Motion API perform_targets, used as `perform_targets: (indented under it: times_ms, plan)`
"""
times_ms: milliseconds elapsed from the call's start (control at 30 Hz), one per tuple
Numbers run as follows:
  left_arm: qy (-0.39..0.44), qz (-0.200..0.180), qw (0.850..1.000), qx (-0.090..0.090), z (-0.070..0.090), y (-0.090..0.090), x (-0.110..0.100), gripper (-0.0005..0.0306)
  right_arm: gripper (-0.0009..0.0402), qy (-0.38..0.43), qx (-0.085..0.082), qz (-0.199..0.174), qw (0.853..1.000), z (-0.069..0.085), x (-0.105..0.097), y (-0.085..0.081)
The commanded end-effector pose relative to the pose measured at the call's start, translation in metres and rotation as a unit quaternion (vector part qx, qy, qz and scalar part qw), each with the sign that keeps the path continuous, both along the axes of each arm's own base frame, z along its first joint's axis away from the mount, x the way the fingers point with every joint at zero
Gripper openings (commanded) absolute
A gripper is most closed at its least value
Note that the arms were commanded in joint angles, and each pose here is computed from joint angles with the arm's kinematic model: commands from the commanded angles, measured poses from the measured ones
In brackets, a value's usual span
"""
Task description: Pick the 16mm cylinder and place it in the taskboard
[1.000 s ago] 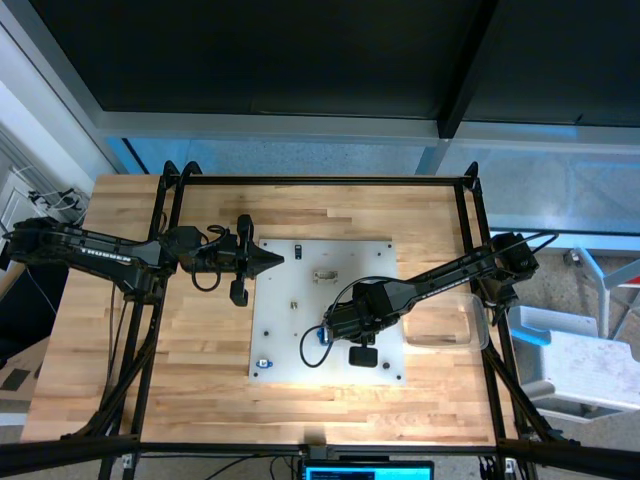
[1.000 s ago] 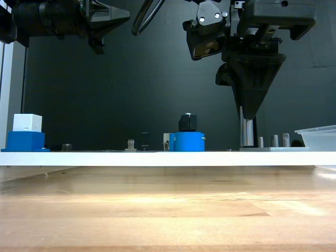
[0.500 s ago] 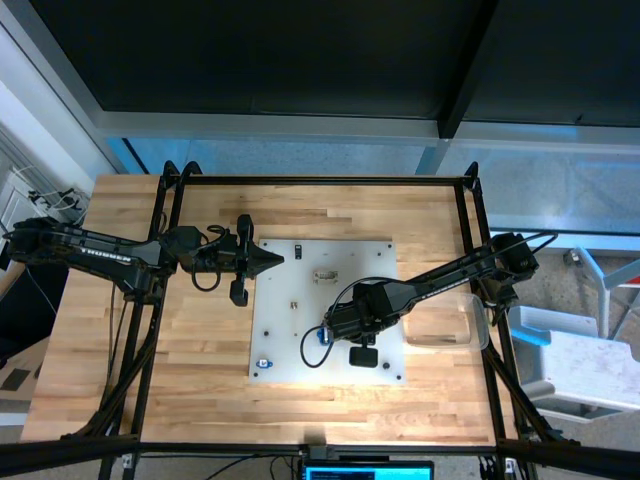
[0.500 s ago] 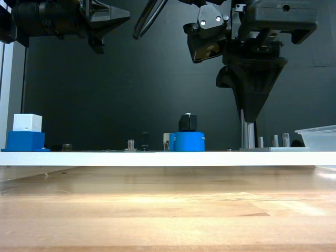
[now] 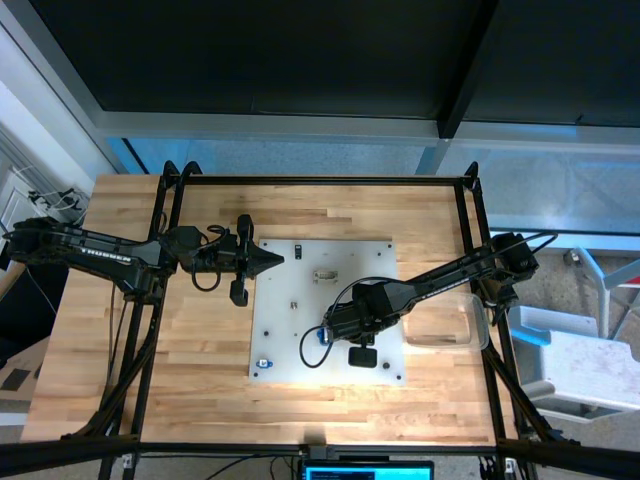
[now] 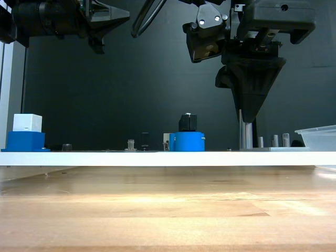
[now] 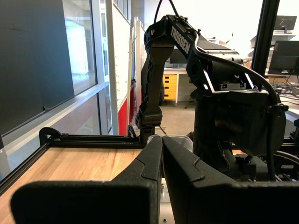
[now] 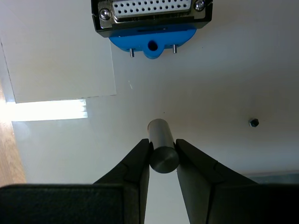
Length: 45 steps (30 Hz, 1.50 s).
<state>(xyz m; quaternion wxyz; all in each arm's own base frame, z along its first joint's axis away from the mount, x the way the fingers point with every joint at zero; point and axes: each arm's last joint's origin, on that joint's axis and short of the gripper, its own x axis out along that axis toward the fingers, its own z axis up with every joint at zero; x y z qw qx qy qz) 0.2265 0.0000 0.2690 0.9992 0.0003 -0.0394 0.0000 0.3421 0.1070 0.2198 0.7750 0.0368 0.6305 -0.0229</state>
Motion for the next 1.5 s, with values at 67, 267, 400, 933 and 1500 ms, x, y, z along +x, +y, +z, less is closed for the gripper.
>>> perform_targets:
  times_ms: [67, 267, 400, 933, 1500]
  plan:
    - [0.0, 0.0, 1.0, 0.0, 0.0, 0.0, 0.0, 0.0, 0.0009, 0.0, 0.0, 0.0, 1.0, 0.0, 0.0, 0.0]
    - [0.0, 0.0, 1.0, 0.0, 0.0, 0.0, 0.0, 0.0, 0.0009, 0.001, -0.001, 0.0, 1.0, -0.001, 0.0, 0.0]
    - [0.0, 0.0, 1.0, 0.0, 0.0, 0.0, 0.0, 0.0, 0.0009, 0.0, 0.0, 0.0, 1.0, -0.001, 0.0, 0.0]
    - [0.0, 0.0, 1.0, 0.0, 0.0, 0.0, 0.0, 0.0, 0.0009, 0.003, 0.0, -0.004, 1.0, -0.003, -0.001, 0.0]
    - [0.0, 0.0, 1.0, 0.0, 0.0, 0.0, 0.0, 0.0, 0.0009, 0.009, 0.017, -0.006, 1.0, -0.012, 0.003, 0.002]
